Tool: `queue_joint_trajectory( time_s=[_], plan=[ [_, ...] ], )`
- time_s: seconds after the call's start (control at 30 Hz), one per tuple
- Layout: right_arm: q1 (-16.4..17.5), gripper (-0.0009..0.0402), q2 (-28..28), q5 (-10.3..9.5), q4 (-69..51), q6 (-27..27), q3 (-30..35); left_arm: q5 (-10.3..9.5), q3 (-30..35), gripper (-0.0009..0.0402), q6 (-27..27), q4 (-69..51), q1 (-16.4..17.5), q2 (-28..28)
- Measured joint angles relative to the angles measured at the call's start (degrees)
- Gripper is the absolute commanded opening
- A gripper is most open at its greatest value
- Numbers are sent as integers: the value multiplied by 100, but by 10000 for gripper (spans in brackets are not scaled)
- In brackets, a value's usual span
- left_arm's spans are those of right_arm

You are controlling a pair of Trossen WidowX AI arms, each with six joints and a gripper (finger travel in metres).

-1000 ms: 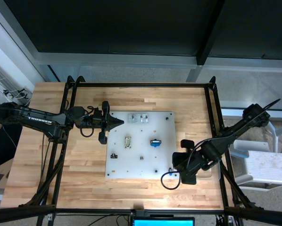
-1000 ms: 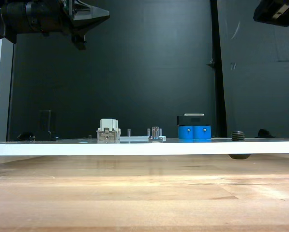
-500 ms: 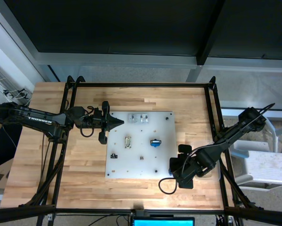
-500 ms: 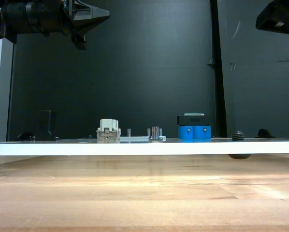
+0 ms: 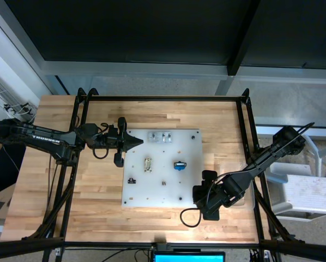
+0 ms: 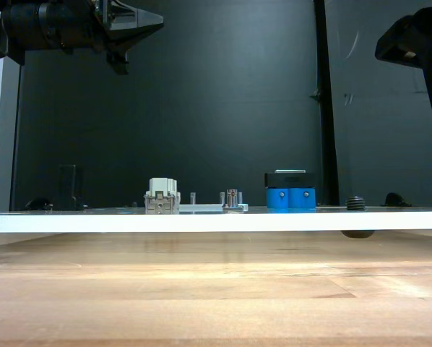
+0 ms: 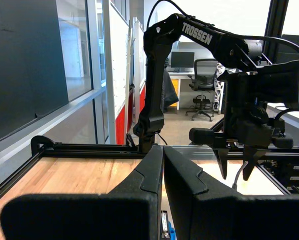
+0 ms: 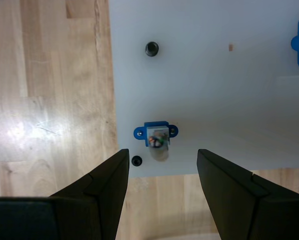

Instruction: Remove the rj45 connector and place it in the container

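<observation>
RJ45 connector [image 8: 158, 141] sits in blue holder [image 8: 156, 131] near white board [image 8: 214, 100] edge, just ahead of R gripper [image 8: 162, 154], centred btwn its wide-spread fingers, untouched. L gripper [image 5: 136, 141] closed, empty, well apart across board.

Black arms [image 5: 40, 135] lettered TROSSEN, looped cables [image 5: 187, 216], left pincer [image 5: 140, 141] and right pincer [image 8: 162, 153] tapered black.
</observation>
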Motion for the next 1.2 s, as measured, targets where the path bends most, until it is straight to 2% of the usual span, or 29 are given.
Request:
queue_joint_trajectory(
  time_s=[0.17,1.2],
  plan=[
    [-9,188,0,101,118,-140,-92,2,2,1,0,0,0,0],
    [-142,188,-2,50,857,-297,-713,2,2,1,-2,0,0,0]
  ],
)
